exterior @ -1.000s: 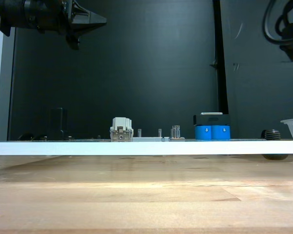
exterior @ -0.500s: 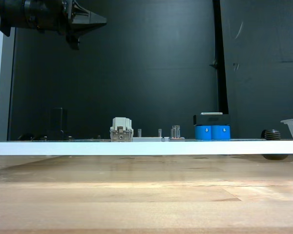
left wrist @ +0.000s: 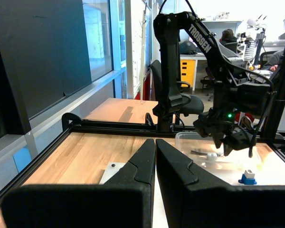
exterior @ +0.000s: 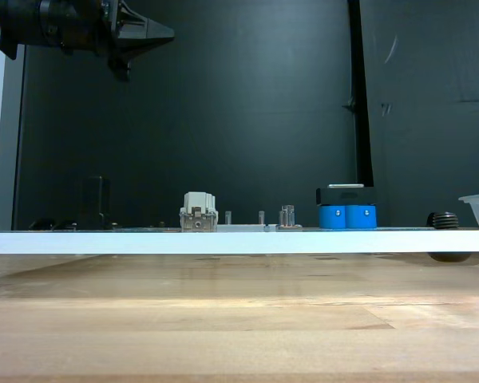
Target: Pick the RJ45 connector and install on the taskboard
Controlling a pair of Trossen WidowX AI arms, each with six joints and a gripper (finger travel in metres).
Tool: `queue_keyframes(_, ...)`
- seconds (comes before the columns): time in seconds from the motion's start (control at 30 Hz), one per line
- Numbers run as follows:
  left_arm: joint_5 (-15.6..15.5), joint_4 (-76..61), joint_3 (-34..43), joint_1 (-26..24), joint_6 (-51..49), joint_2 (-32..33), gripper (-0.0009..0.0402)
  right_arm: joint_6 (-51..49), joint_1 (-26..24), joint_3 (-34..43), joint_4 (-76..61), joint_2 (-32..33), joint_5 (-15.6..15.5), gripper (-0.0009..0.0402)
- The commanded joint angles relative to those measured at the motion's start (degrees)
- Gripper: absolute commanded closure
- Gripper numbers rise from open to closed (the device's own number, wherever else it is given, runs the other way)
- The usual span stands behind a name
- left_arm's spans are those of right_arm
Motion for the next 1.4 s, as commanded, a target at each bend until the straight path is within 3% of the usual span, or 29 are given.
queue_keyframes(0.03, 0.02, 0.02, 0.00, 0.02, 0.00, 0.02, 0.0393, 0.44, 0.02, -1.77, 2.27, 0.15, 0.04, 0.0213)
queue_keyframes(0.57, 0.02, 0.02, 0.00, 0.02, 0.02, 0.02, 0.0393, 2.49, 0.11, -5.73, 5.79, 0.15, 0.15, 0.0217)
queue_keyframes(1.13, 0.02, 0.02, 0.00, 0.00, 0.02, 0.02, 0.0393, 1.86, 0.09, -5.07, 6.12, 0.15, 0.11, 0.0388)
queue_keyframes(1.4, 0.02, 0.02, 0.00, 0.02, 0.02, 0.02, 0.0393, 0.59, 0.09, -2.47, 3.28, -0.72, 0.20, 0.0383)
